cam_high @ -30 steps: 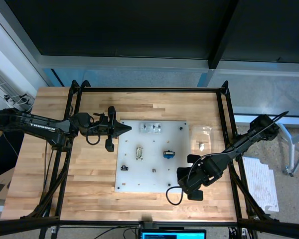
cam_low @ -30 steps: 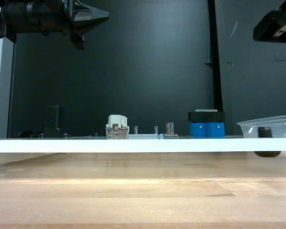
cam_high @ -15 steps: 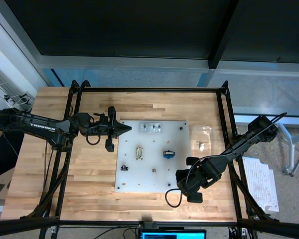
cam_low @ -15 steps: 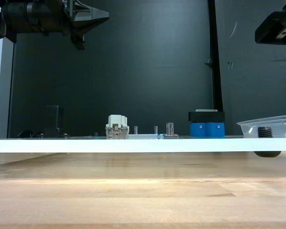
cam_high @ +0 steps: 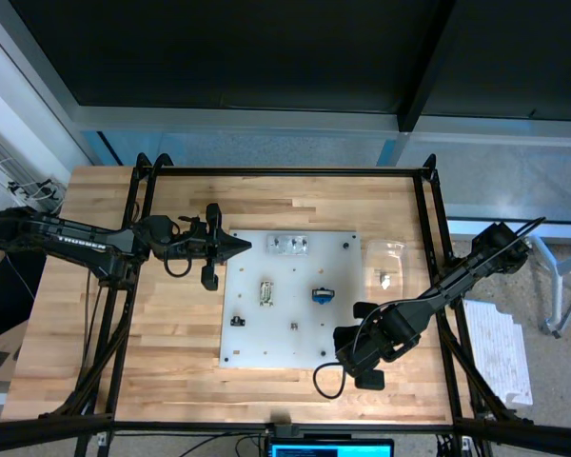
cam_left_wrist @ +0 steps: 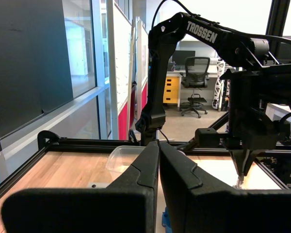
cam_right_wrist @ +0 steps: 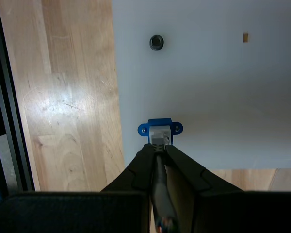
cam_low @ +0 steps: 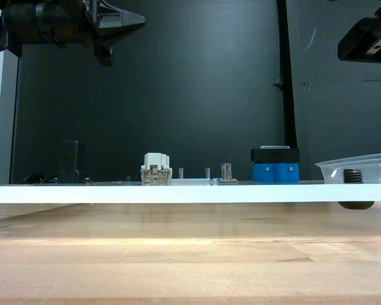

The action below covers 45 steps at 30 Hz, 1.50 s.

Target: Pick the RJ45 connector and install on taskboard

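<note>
RJ45 connector (cam_right_wrist: 159, 137), a whitish translucent plug on a dark cable (cam_right_wrist: 161, 194), is pinched in my right gripper (cam_right_wrist: 158, 147). It is held well above the taskboard (cam_high: 266, 343), and from the wrist camera it lines up with the blue fixture (cam_right_wrist: 160, 127). Since a second ago that arm has crept slightly leftward. My left gripper (cam_left_wrist: 158, 143) hasn't budged: fingers pressed together on nothing, by the board's far-left corner. The clear tray (cam_high: 385, 255) holds one small pale piece (cam_high: 385, 281).
</note>
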Each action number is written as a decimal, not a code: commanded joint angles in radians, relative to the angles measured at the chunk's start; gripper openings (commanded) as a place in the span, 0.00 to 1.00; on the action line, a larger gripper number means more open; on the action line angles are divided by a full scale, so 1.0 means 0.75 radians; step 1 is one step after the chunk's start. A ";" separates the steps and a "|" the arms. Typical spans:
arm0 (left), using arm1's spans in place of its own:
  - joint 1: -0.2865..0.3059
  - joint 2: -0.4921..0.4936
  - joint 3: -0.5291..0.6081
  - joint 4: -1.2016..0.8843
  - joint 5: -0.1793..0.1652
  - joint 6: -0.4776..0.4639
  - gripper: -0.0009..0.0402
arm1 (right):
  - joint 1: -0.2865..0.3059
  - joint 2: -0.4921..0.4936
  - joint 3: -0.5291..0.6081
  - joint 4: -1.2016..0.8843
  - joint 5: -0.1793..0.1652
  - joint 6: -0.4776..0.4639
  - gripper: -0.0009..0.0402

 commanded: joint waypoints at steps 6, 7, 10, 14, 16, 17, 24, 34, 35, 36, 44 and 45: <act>0.000 0.000 0.001 0.000 0.001 0.000 0.02 | -0.001 -0.005 -0.002 -0.030 0.001 0.004 0.02; 0.000 0.001 0.001 0.000 0.001 0.000 0.02 | -0.001 -0.006 -0.002 -0.031 0.001 0.004 0.02; 0.000 0.000 0.001 0.000 0.001 0.000 0.02 | 0.000 -0.009 -0.002 -0.034 0.002 0.004 0.02; 0.000 0.000 0.001 0.000 0.001 0.000 0.02 | 0.000 -0.006 -0.002 -0.031 0.002 0.007 0.02; 0.000 0.000 0.001 0.000 0.001 0.000 0.02 | 0.001 -0.006 -0.005 -0.022 0.002 0.007 0.02; 0.000 0.000 0.001 0.000 0.001 0.001 0.02 | 0.001 -0.006 -0.007 -0.016 0.002 0.008 0.02; 0.000 0.000 0.001 0.000 0.001 0.001 0.02 | 0.003 -0.006 -0.041 0.031 0.001 0.013 0.02; 0.001 0.001 0.001 0.000 0.001 0.000 0.02 | 0.003 -0.006 -0.058 0.035 0.002 0.012 0.02; 0.000 0.000 0.001 0.000 0.001 0.000 0.02 | 0.003 -0.006 -0.064 0.040 0.002 0.012 0.02; 0.001 0.000 0.001 0.000 0.001 0.000 0.02 | 0.003 -0.006 -0.070 0.047 0.002 0.012 0.02; 0.000 0.000 0.001 0.000 0.001 0.000 0.02 | 0.005 0.012 -0.094 0.077 0.001 0.011 0.02; 0.000 0.000 0.001 0.000 0.001 0.001 0.02 | 0.005 0.012 -0.094 0.078 0.001 0.011 0.02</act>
